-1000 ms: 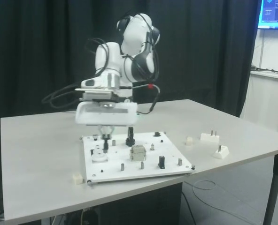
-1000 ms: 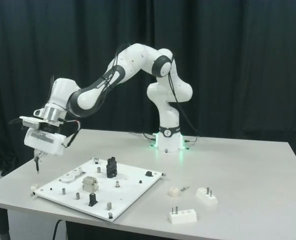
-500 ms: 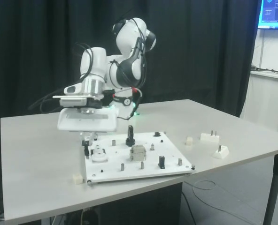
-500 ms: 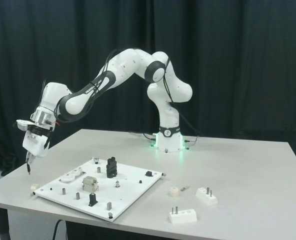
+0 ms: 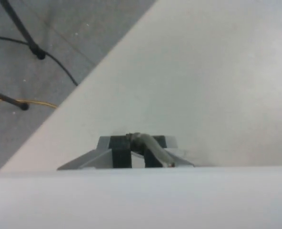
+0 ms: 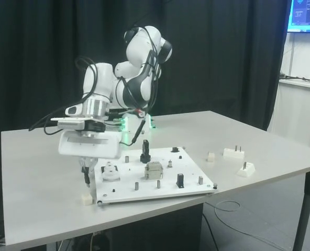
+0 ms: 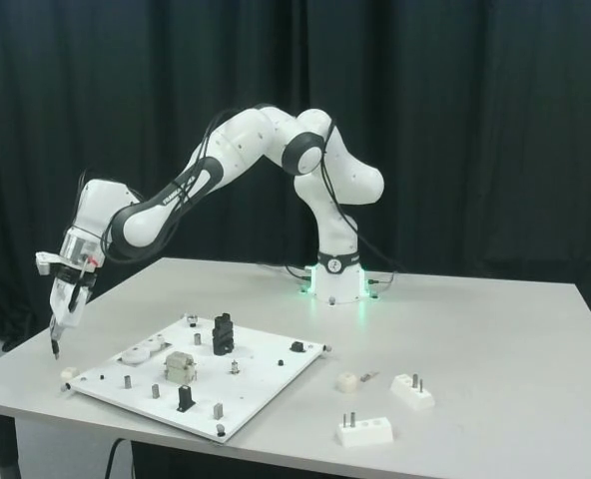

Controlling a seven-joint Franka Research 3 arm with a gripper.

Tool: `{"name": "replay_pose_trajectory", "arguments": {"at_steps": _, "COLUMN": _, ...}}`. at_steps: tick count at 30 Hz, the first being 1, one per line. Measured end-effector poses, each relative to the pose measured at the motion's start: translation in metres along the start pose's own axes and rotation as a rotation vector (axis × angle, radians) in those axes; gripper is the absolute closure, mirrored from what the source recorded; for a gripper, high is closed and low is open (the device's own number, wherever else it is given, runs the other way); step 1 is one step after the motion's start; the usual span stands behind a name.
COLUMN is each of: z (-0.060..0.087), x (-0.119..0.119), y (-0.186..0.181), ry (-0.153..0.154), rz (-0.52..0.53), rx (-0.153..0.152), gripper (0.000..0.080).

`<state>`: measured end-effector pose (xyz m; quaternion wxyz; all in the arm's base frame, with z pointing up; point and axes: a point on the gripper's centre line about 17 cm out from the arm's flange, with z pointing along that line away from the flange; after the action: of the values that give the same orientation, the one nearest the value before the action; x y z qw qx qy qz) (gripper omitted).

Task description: Place USB.

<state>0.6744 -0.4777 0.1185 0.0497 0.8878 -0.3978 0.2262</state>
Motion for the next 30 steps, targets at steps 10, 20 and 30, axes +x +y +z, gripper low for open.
{"name": "replay_pose_trajectory", "arguments": {"at_steps": 10, "z": 0.012, "x": -0.006, "y": 0.01, "ry": -0.019, "rz": 0.023, "rx": -0.061, "gripper": 0.0748}}
{"name": "replay_pose_trajectory", "arguments": {"at_steps": 20, "z": 0.02, "x": -0.013, "y": 0.014, "ry": -0.033, "rz": 0.064, "rx": -0.087, "gripper": 0.0748}}
{"name": "replay_pose_trajectory", "arguments": {"at_steps": 30, "z": 0.026, "x": -0.023, "y": 0.019, "ry": -0.061, "rz": 0.088, "rx": -0.1, "gripper": 0.0748}}
